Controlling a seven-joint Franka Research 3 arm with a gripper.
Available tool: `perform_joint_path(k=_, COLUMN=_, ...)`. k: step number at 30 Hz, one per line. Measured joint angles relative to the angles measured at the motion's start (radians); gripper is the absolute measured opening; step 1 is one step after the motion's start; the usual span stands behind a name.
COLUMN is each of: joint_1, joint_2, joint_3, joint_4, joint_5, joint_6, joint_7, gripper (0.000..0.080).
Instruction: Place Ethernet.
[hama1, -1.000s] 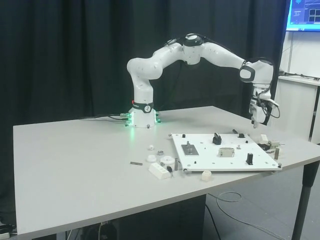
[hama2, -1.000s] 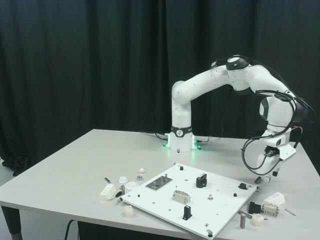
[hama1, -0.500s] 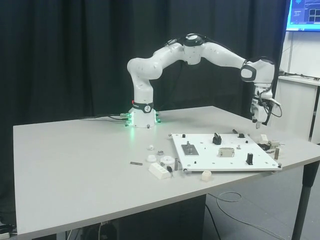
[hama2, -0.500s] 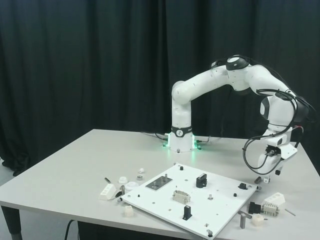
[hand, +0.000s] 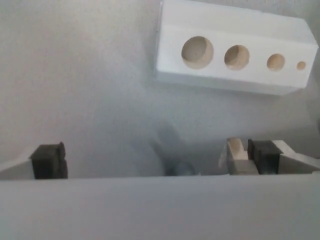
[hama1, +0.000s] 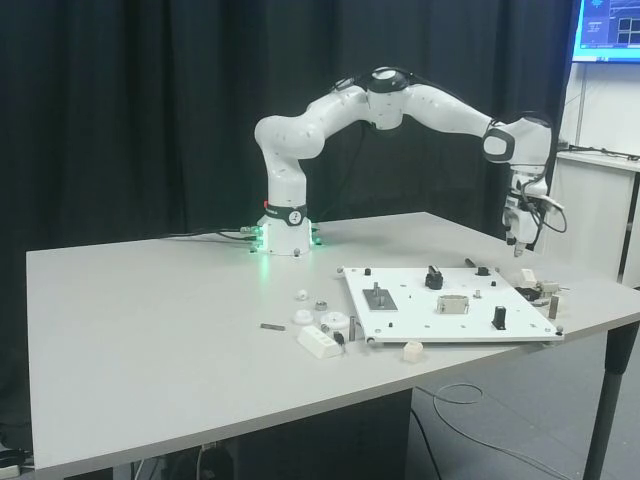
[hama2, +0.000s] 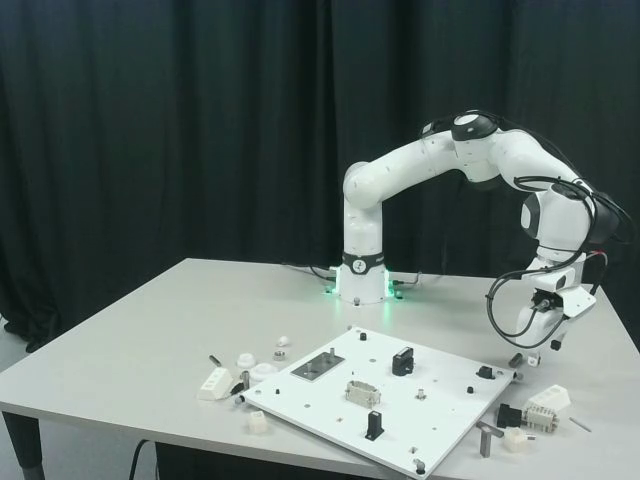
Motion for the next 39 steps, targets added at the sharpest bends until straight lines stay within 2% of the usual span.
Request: perform_joint_path(k=39, joint_1=-0.016, joint_2=0.000, joint_3=0.000, joint_4=0.009, joint_5=-0.015, joint_6=-0.001, joint_7=0.000, gripper=0.0800)
